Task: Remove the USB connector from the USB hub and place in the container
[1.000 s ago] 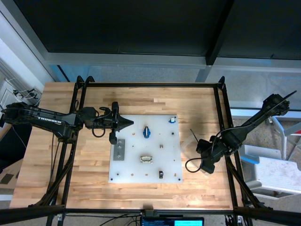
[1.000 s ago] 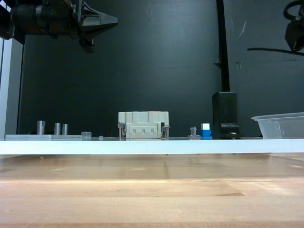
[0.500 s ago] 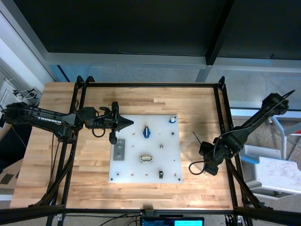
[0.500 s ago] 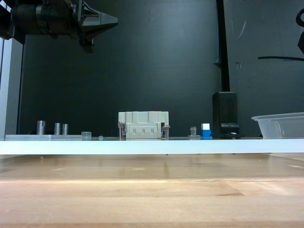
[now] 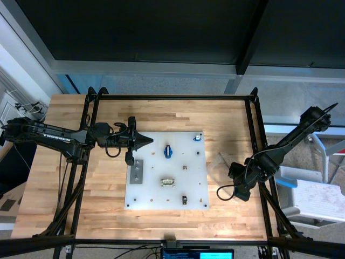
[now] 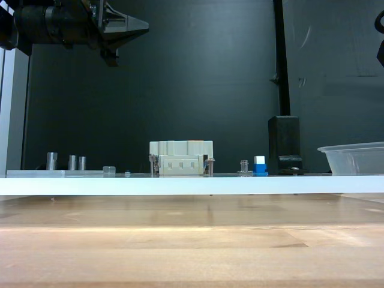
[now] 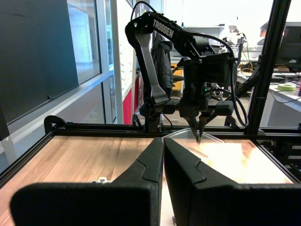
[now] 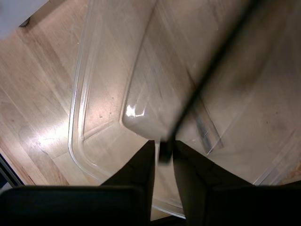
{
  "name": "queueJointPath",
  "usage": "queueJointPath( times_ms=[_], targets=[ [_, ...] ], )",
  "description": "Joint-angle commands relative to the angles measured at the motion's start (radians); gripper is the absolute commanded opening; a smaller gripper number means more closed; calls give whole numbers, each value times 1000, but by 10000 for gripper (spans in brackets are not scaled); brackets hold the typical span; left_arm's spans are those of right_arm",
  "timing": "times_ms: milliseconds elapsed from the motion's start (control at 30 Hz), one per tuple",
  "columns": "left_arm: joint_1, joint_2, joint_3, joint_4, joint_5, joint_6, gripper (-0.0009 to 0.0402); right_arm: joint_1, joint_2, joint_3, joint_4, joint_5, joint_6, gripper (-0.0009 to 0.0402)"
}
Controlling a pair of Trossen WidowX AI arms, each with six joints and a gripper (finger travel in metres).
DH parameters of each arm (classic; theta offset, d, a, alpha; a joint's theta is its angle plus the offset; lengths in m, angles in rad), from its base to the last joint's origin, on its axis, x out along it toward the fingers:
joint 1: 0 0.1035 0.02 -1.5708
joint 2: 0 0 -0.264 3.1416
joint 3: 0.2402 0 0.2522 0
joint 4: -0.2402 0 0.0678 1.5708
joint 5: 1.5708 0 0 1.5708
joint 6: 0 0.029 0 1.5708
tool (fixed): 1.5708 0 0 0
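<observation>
Thin black USB connector (image 8: 202, 89) pinched in right gripper (image 8: 163, 153) over container (image 8: 77, 117), board (image 5: 151, 194) 3 o'clock; only wrist view shows this. Left gripper (image 5: 144, 141) closed, 11 o'clock.

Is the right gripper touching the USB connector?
Touching. The right wrist view shows the right gripper pinching the USB connector over the container. The left gripper hovers shut above the board's far-left corner.

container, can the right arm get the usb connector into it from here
Probably yes: the right gripper, shut on the USB connector, hangs over the open container, nothing between. The left gripper sits away over the board.
</observation>
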Motion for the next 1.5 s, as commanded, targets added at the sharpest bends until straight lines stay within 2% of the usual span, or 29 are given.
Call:
queueJointPath(
  times_ms=[33, 233, 400, 1500],
  targets=[
    [0, 0, 0, 0, 0, 0, 1, 1, 1, 1, 0, 0, 5, 93],
    [0, 0, 0, 0, 0, 0, 1, 1, 1, 1, 0, 1, 9, 124],
    [0, 0, 0, 0, 0, 0, 1, 1, 1, 1, 1, 0, 10, 134],
    [0, 0, 0, 0, 0, 0, 1, 0, 1, 1, 2, 2, 28, 133]
  ],
)
